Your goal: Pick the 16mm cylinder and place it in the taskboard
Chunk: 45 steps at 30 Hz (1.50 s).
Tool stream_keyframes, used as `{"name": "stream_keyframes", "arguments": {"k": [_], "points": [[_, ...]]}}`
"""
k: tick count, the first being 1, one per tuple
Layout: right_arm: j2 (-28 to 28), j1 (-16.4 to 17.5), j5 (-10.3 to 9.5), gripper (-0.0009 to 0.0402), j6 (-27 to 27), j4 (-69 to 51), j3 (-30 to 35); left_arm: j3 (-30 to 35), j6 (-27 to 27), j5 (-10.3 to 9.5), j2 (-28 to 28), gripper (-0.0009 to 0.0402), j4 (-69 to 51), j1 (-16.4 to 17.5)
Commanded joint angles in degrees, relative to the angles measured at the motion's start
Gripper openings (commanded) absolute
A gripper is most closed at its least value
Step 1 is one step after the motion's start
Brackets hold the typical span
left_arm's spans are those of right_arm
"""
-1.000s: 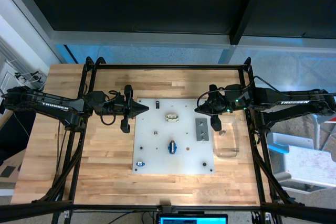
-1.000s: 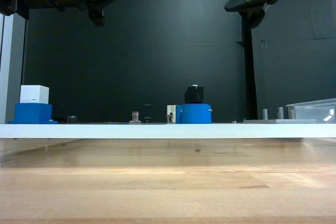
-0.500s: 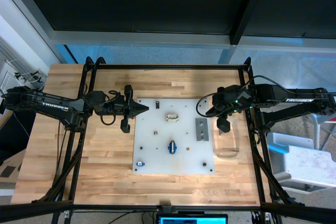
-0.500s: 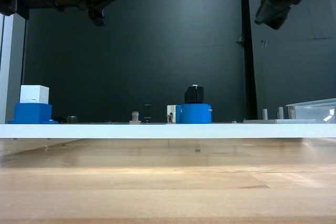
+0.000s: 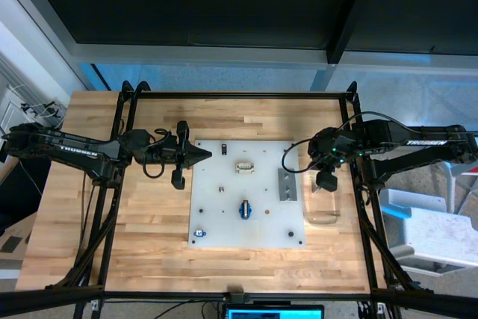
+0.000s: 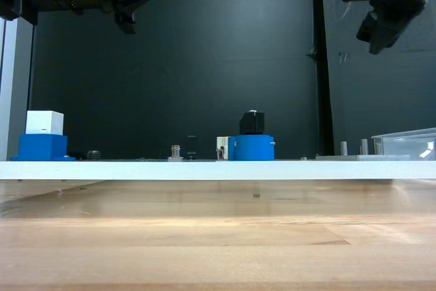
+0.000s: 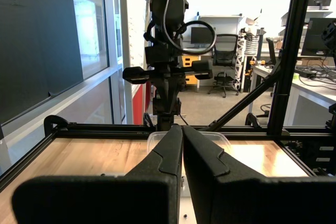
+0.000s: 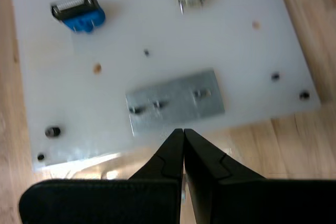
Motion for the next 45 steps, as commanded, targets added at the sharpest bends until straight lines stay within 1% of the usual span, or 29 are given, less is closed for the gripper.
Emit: {"name": "stream_keyframes", "arguments": {"k": [1,15,18,20,22,24,28,31,37,40,45], "points": [[0.55,0.11,0.04,0.0,0.92,-3.52,-0.02,0.02,-0.02,0.02,0.02,0.0,0.0,0.0],[4.63,0.98,0.04,0.0,1.68,-12.07,-0.04,0.02,0.0,0.02,0.02,0.0,0.0,0.0],[5.29,2.16,0.07,0.0,1.77,-12.52,-0.15,0.02,0.0,0.02,0.02,0.0,0.0,0.0],[5.64,3.54,0.13,0.0,2.21,-12.57,-0.15,0.02,0.0,0.02,0.02,0.0,0.0,0.0],[5.88,5.29,0.81,0.0,3.28,-12.61,-0.37,0.02,-0.02,0.02,0.02,0.0,0.0,0.02],[6.08,6.62,0.98,0.0,4.59,-12.66,-0.74,0.02,0.0,0.02,0.02,0.0,0.0,0.0],[6.08,8.81,1.16,0.0,6.88,-12.37,-1.46,0.02,0.0,0.02,0.02,0.0,0.0,0.0],[6.08,9.68,1.6,0.0001,8.26,-11.76,-2.1,0.02,0.0,0.02,0.02,0.0,0.0,0.02],[6.08,10.14,2.05,0.0021,10.71,-10.78,-4.07,0.02,-0.02,0.02,0.02,0.0,0.0,0.0],[6.08,10.23,2.05,0.0038,11.13,-9.7,-4.9,0.02,0.0,0.02,0.02,0.0,0.0,0.0],[6.05,10.27,2.16,0.007,13.38,-9.64,-4.96,0.02,0.0,0.02,0.02,0.0,0.0,0.02]]}}
